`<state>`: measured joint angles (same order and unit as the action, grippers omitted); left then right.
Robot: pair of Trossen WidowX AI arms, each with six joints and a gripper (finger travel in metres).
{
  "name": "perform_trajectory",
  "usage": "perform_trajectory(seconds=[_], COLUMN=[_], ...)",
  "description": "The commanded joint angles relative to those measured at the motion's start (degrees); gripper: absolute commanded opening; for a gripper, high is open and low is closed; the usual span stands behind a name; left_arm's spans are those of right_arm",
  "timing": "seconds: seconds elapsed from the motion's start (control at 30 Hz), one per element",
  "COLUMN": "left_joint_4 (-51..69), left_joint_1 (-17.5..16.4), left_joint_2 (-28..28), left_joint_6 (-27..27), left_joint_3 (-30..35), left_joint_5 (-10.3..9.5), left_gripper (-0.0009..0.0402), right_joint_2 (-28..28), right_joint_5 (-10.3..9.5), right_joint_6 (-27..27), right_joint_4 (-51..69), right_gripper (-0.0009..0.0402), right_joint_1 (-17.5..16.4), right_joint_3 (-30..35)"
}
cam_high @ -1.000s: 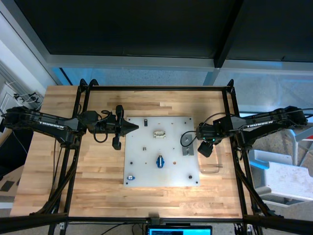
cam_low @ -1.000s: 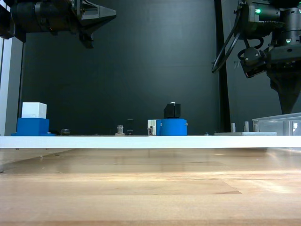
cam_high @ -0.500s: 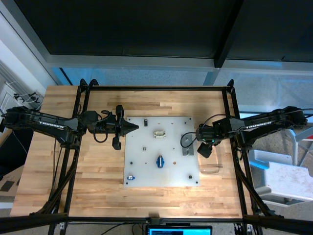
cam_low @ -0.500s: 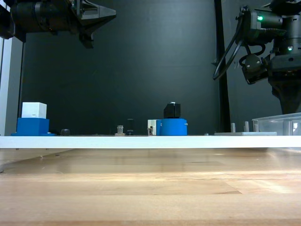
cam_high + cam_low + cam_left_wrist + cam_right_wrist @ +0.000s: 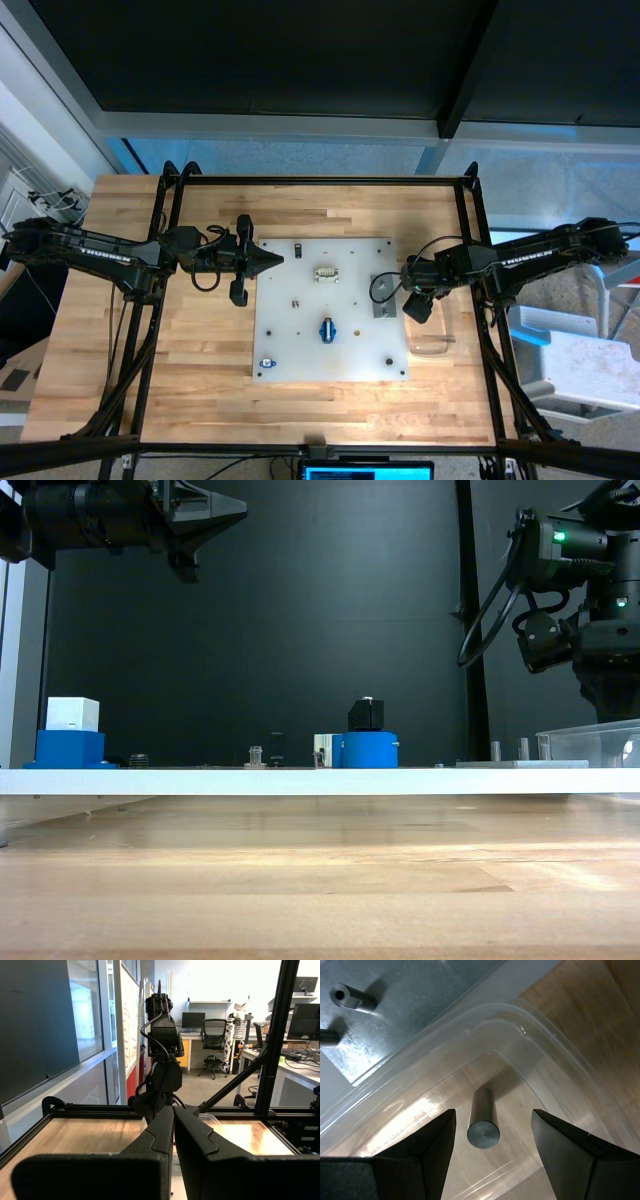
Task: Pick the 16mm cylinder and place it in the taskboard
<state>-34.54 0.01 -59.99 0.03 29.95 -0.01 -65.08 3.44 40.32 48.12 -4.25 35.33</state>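
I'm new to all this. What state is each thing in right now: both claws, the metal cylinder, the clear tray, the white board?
Cylinder: loose in the clear tray, not gripped.
Clear tray: beside the taskboard, holding the cylinder.
Taskboard: lying flat, cylinder not yet in it.
Right gripper: open, down over the clear tray, one finger on either side of the cylinder.
Left gripper: shut, empty, raised at the taskboard's left edge.

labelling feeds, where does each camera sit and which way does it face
High: above the near edge, looking down on the taskboard; both arms, left hand shut over its left edge.
Low: tabletop height, near edge, looking level; arms overhead.
Left wrist: on its arm, facing the right arm past its own fingers.
Right wrist: down into the clear tray; right hand open astride the cylinder.
Shared: high and low both show the blue part.
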Motion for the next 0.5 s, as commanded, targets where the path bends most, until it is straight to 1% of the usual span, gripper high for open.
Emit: perform_trajectory(seconds=[0.03,0.23,0.5], left_joint_4=[0.0,0.0,0.0], left_joint_1=[0.0,0.0,0.0], left_joint_2=[0.0,0.0,0.0], left_joint_6=[0.0,0.0,0.0], left_joint_3=[0.0,0.0,0.0], left_joint_5=[0.0,0.0,0.0], left_gripper=[0.0,0.0,0.0], right_joint_2=[0.0,0.0,0.0], right_joint_5=[0.0,0.02,0.0], right_joint_6=[-0.1,-0.1,-0.1], right_joint_4=[0.0,0.0,0.0], right_gripper=[0.021,0.0206,0.0163], right_joint_1=[0.0,0.0,0.0], right_joint_3=[0.0,-0.2,-0.2])
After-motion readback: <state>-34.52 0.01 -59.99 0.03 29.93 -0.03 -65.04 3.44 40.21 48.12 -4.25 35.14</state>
